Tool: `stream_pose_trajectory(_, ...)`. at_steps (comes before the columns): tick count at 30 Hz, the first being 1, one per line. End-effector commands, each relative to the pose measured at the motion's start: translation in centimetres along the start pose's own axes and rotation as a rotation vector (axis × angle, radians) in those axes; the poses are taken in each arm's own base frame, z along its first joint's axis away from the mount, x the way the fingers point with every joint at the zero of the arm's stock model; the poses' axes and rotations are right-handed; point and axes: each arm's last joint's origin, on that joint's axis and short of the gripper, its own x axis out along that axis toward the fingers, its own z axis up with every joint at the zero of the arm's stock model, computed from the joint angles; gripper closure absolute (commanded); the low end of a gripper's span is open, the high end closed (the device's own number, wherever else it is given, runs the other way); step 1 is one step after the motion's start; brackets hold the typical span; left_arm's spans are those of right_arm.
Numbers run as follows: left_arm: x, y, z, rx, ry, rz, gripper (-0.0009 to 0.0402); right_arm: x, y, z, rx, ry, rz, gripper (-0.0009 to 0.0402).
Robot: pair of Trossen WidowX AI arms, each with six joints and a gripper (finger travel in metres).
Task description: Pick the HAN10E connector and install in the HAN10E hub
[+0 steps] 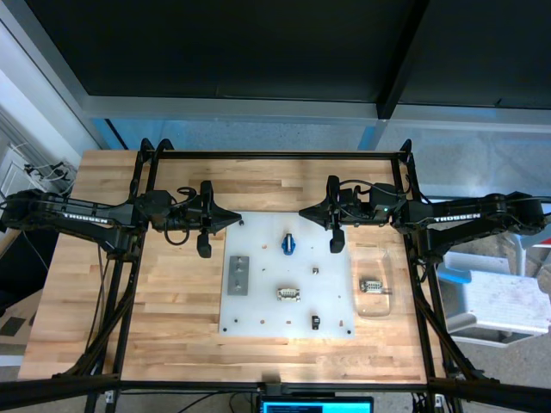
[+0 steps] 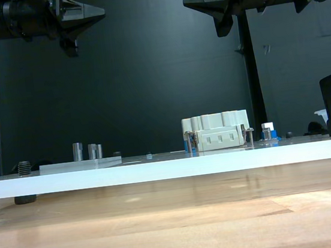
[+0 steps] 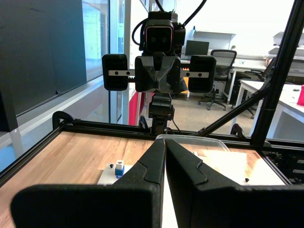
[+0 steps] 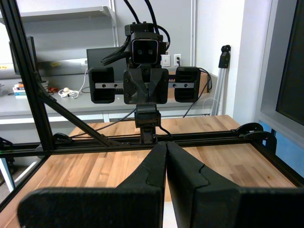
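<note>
**High view: both grippers pinched shut above the board, connector lying in its tray**

Nearest the table's front edge, the white plate (image 1: pixel 258 318) carries a tiny black part (image 1: pixel 315 322). Just behind it is the HAN10E hub (image 1: pixel 288 295), its long axis running across the table from left to right. The hub sits on the near side of both sets of fingertips, roughly under the gap between them.

The HAN10E connector (image 1: pixel 371 285) lies in a clear tray (image 1: pixel 375 308) on the wooden table (image 1: pixel 172 301), just off the plate's right edge. Its long axis also runs left to right, and its dotted face looks upward. It is nearer the front than the right gripper's tips and further out toward that arm's side, well apart from them.

Further back stand a grey metal block (image 1: pixel 238 275) and a blue part (image 1: pixel 288 243).

Farthest back, the two arms reach level and inward from either side. The left gripper (image 1: pixel 234 218) and the right gripper (image 1: pixel 304 212) point at each other over the plate's far edge, with a gap between their tips. The low view shows both high above the board.

In the wrist views the left fingers (image 3: pixel 154 164) are pressed together along a thin seam, as are the right fingers (image 4: pixel 154 166).
</note>
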Motion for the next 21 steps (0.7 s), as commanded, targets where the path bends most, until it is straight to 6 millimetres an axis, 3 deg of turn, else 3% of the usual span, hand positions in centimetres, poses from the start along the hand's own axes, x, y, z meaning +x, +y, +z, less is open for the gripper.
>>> stream_pose_trajectory(1,0.0,0.0,0.0,0.0,0.0,0.0,0.0393,0.0,0.01,0.02,0.0,-0.001,0.001,0.0393)
stream_pose_trajectory(12,0.0,0.0,0.0,0.0,0.0,0.0,0.0393,0.01,0.02,-0.23,0.068,0.032,0.007,0.0393)
stream_pose_trajectory(21,0.0,0.0,0.0,0.0,0.0,0.0,0.0393,-0.07,0.37,0.15,0.08,0.441,-0.018,0.0393)
